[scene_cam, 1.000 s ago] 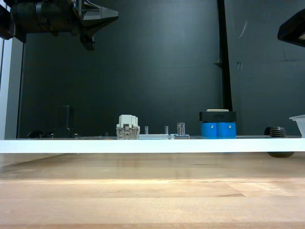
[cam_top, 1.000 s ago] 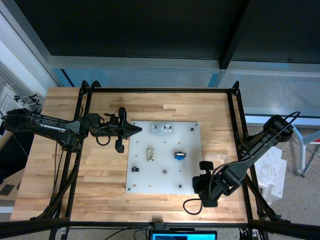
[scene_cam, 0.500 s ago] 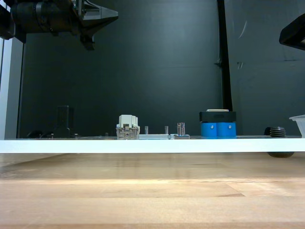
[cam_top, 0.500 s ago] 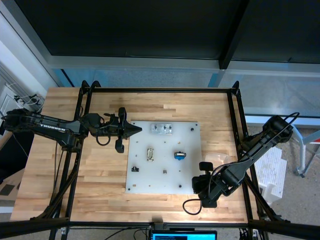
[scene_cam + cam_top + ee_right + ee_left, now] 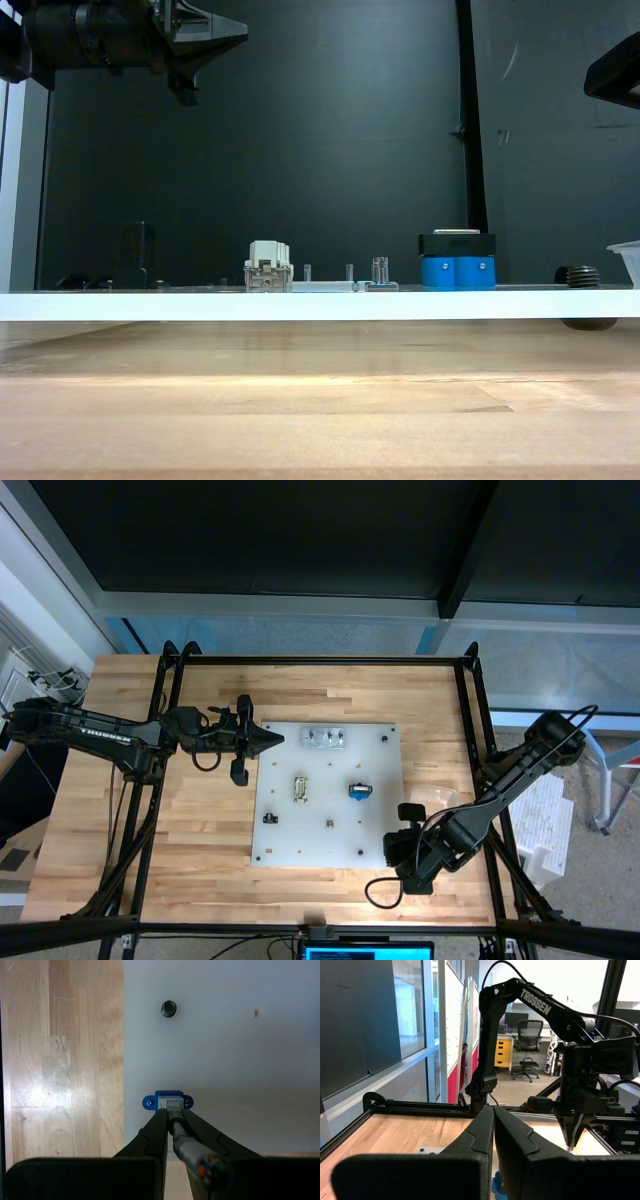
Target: Pick the RJ45 connector and install on taskboard
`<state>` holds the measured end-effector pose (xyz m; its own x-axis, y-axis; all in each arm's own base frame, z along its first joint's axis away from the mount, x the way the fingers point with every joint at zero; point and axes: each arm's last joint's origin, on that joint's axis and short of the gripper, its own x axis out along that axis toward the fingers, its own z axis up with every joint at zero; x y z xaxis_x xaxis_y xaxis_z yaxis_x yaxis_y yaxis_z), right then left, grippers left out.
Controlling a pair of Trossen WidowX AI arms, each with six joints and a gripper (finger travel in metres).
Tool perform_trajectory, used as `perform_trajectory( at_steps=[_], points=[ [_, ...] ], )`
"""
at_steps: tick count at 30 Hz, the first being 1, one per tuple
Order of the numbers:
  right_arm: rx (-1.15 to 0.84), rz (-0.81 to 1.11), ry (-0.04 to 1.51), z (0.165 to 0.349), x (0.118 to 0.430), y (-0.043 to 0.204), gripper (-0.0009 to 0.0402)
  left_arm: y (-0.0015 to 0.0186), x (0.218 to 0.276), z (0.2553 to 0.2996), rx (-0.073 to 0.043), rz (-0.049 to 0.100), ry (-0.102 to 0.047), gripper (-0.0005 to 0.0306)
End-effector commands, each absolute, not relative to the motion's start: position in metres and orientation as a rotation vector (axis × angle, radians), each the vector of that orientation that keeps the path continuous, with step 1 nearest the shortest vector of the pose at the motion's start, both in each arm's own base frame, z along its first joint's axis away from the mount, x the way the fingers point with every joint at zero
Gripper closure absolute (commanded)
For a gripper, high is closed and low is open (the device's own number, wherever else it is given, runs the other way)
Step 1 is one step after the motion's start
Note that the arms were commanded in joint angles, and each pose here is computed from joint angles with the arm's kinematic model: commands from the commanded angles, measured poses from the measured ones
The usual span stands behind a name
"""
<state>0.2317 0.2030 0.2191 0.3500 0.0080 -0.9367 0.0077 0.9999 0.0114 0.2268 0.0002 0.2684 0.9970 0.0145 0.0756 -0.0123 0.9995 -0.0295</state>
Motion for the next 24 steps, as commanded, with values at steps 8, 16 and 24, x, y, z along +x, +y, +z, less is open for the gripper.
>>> perform_trajectory(
  at_steps=[8, 16, 24],
  points=[
    [0.016, 0.002, 1.208, 0.212, 0.231, 0.202, 0.0393, 0.0001, 0.2268, 0.2686, -0.029, 0.013, -0.077, 0.03],
    [0.01, -0.003, 1.217, 0.207, 0.229, 0.2, 0.0393, 0.0001, 0.2269, 0.2685, -0.029, 0.013, -0.076, 0.03],
    [0.009, -0.005, 1.218, 0.205, 0.229, 0.2, 0.0393, 0.0001, 0.2268, 0.2686, -0.029, 0.013, -0.077, 0.03]
  ],
)
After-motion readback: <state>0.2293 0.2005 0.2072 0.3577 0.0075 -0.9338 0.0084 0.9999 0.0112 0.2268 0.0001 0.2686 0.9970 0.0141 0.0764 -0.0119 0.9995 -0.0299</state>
